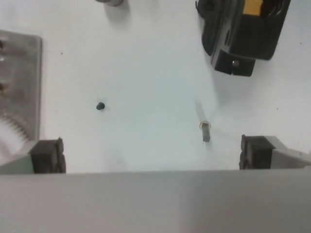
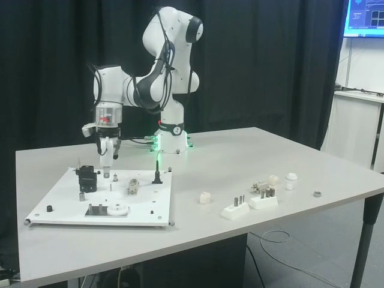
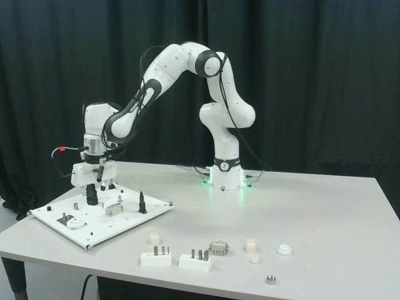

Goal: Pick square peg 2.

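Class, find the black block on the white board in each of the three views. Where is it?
Wrist view: the block stands on the board, ahead of the open claw.
First room view: on the board's far left part, just left of the claw.
Second room view: at the board's back, just left of the claw's tips.
Shared landmark: the white board.

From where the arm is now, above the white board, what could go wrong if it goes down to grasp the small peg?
The gripper is open, but the peg stands nearer to one finger, not midway, so that finger may push it over. The black block stands close by and could be hit during a sideways correction. On the other side, the grey plate with the white gear lies near the other finger.
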{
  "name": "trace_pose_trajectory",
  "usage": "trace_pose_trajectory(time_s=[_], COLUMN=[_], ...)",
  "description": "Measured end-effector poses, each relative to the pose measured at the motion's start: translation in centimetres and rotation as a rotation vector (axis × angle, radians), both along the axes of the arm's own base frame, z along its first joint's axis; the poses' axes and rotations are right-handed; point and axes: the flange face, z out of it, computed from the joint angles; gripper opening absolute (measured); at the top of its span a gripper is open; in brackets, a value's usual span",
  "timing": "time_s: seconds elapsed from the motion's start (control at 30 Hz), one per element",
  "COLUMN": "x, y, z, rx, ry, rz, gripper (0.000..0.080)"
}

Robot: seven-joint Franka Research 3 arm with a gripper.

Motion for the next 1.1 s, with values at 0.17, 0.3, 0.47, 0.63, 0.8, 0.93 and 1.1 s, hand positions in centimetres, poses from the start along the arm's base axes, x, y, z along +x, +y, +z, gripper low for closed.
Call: trace_pose_trajectory(time_s=[0.17,0.3,0.47,0.63,0.8,0.93,1.1], x=[0.1,0.2,0.7,1.6,3.0,4.5,6.5], y=[0.0,0.1,0.5,1.6,3.2,5.0,7.8], z=[0.1,0.2,0.3,0.7,1.2,1.8,2.5], rx=[-0.002,-0.003,-0.004,0.001,0.014,0.023,0.038], ry=[-0.001,-0.001,-0.004,-0.01,-0.019,-0.033,-0.047], rz=[0.006,0.011,0.021,0.043,0.069,0.068,0.064], gripper=[0.08,0.08,0.08,0.08,0.08,0.08,0.08])
